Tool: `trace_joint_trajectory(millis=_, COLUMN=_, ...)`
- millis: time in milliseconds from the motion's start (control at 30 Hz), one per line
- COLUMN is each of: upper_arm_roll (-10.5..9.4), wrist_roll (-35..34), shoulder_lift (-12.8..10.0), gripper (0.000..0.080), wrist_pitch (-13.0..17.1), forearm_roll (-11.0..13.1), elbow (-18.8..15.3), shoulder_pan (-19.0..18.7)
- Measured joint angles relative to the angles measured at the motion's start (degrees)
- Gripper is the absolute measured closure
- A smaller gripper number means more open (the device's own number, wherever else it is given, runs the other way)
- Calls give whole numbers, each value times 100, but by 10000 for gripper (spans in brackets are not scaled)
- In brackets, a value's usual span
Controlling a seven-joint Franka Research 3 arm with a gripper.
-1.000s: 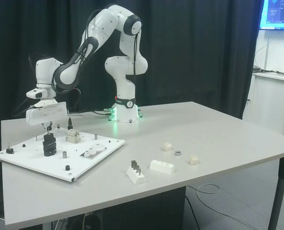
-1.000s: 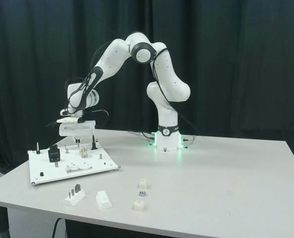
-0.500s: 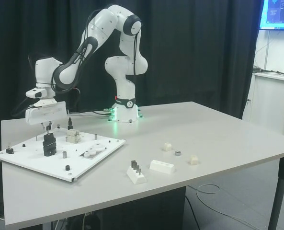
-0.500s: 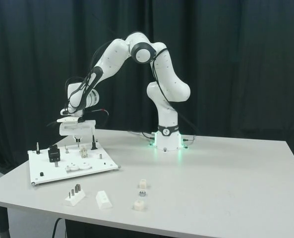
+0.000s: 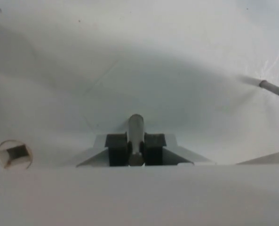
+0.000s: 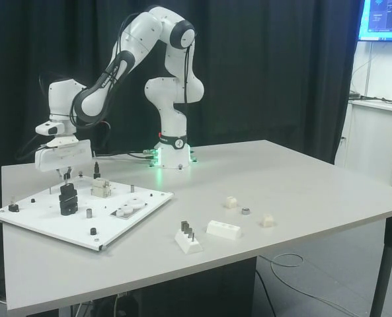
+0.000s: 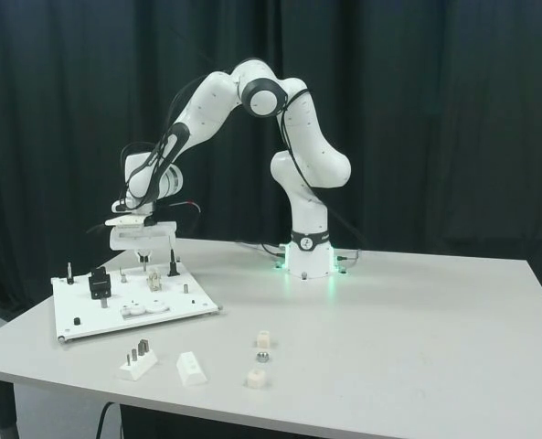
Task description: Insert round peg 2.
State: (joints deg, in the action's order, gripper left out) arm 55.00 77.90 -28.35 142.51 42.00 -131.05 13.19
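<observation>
In the wrist view my gripper (image 5: 136,149) is shut on a grey round peg (image 5: 135,136), which stands out between the two black fingertips (image 5: 116,149) above the white board (image 5: 144,61). In the first room view the gripper (image 6: 66,173) hangs over the far left part of the white board (image 6: 149,198), a little above its surface. From the second room view, the gripper (image 7: 144,257) is over the board's (image 7: 79,322) back edge. A round hole with a dark square middle (image 5: 14,153) shows in the board close by.
Another grey pin (image 5: 274,89) sticks up from the board. Black and white fixtures (image 6: 67,199) stand on the board. On the grey table lie a white peg holder (image 6: 188,239), a white block (image 6: 224,229) and small pieces (image 6: 246,211). The arm's base (image 6: 170,149) is behind.
My gripper has risen slightly above the board with the peg still in it; nothing else has moved.
</observation>
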Motion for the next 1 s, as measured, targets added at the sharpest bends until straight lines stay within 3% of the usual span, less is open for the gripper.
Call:
trace_joint_trajectory(millis=633, upper_arm_roll=-54, wrist_roll=0, shoulder_lift=-119, gripper=740, wrist_pitch=8, forearm_roll=40, elbow=68, shoulder_pan=6)
trace_joint_trajectory(millis=667, upper_arm_roll=-55, wrist_roll=0, shoulder_lift=-126, gripper=657, wrist_pitch=8, forearm_roll=40, elbow=75, shoulder_pan=6)
trace_joint_trajectory(millis=900, upper_arm_roll=-58, wrist_roll=0, shoulder_lift=-132, gripper=657, wrist_pitch=8, forearm_roll=40, elbow=110, shoulder_pan=6)
trace_joint_trajectory(millis=933, upper_arm_roll=-59, wrist_roll=0, shoulder_lift=-131, gripper=323, wrist_pitch=8, forearm_roll=40, elbow=118, shoulder_pan=5)
trace_joint_trajectory(millis=967, upper_arm_roll=-59, wrist_roll=-1, shoulder_lift=-131, gripper=323, wrist_pitch=8, forearm_roll=42, elbow=125, shoulder_pan=4)
trace_joint_trajectory(millis=1000, upper_arm_roll=-59, wrist_roll=-2, shoulder_lift=-131, gripper=72, wrist_pitch=8, forearm_roll=44, elbow=132, shoulder_pan=2)
